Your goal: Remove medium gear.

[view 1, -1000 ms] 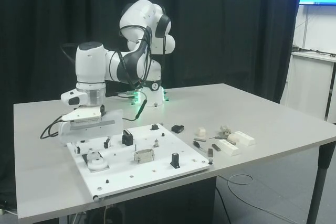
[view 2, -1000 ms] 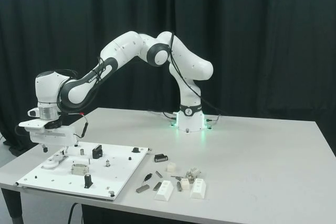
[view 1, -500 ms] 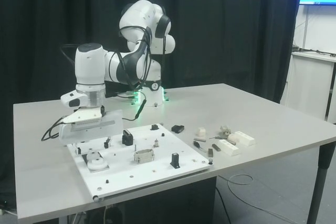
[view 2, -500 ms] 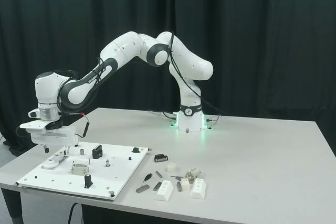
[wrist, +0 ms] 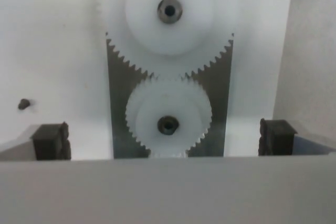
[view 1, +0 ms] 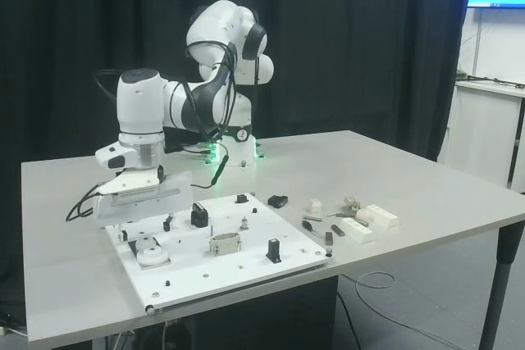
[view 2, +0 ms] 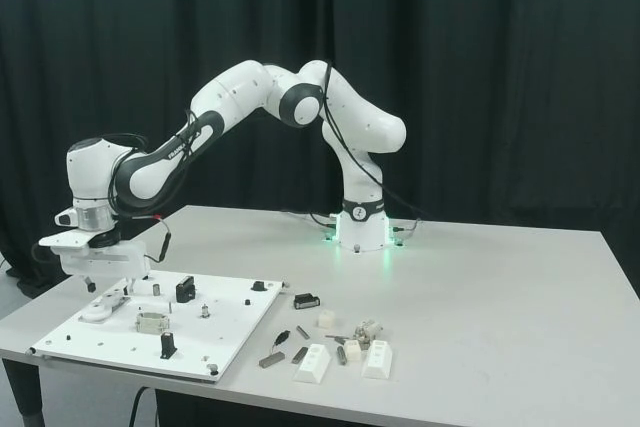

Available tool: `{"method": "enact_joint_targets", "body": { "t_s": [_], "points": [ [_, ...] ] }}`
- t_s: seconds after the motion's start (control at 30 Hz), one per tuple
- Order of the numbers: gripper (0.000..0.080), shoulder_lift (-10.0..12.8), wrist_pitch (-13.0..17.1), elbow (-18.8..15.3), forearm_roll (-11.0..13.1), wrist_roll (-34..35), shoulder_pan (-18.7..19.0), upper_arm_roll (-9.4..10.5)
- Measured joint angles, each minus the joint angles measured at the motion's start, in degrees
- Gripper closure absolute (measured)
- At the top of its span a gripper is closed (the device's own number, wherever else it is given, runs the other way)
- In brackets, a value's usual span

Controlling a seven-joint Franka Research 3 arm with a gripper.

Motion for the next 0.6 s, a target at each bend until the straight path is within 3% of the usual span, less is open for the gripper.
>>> {"method": "enact_joint_targets", "body": {
  "t_s": [0.6],
  "points": [
    [0.0003, 0.8, 0.0, 0.0, 0.1, 0.0, 0.0, 0.00]
  ]
}}
